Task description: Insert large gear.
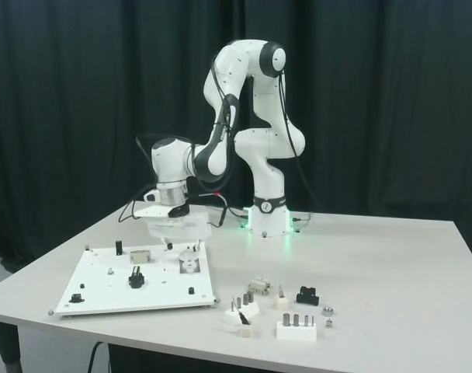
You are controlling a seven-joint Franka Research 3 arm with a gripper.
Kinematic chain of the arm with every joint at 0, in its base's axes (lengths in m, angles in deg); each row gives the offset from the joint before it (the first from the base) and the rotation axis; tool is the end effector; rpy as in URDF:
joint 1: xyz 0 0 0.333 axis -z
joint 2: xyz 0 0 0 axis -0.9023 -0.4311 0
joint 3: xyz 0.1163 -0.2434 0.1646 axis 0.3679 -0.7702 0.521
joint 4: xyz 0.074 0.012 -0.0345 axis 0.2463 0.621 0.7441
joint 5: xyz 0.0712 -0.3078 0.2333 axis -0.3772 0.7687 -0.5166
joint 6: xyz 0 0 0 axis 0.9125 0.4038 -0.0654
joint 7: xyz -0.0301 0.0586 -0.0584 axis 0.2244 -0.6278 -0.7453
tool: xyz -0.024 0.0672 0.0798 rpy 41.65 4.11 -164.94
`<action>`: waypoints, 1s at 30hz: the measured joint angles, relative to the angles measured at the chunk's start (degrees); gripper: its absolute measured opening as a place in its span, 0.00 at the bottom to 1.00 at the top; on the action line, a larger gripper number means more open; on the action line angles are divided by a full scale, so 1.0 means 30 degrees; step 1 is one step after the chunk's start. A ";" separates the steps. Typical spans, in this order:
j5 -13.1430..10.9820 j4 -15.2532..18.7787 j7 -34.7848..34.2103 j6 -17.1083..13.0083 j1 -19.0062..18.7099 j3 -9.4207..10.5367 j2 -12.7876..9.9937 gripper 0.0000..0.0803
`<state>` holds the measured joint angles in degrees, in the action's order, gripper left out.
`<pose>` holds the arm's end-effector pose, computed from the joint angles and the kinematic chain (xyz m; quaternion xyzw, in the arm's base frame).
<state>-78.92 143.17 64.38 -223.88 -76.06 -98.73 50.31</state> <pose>0.4043 -0.2115 0.2297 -0.8968 0.4394 0.0440 0.0274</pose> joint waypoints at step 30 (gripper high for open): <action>-0.0685 0.0340 -0.3424 -0.0062 -0.0607 0.0017 -0.0160 1.00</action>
<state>-80.98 144.19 54.11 -224.07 -77.88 -98.68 49.83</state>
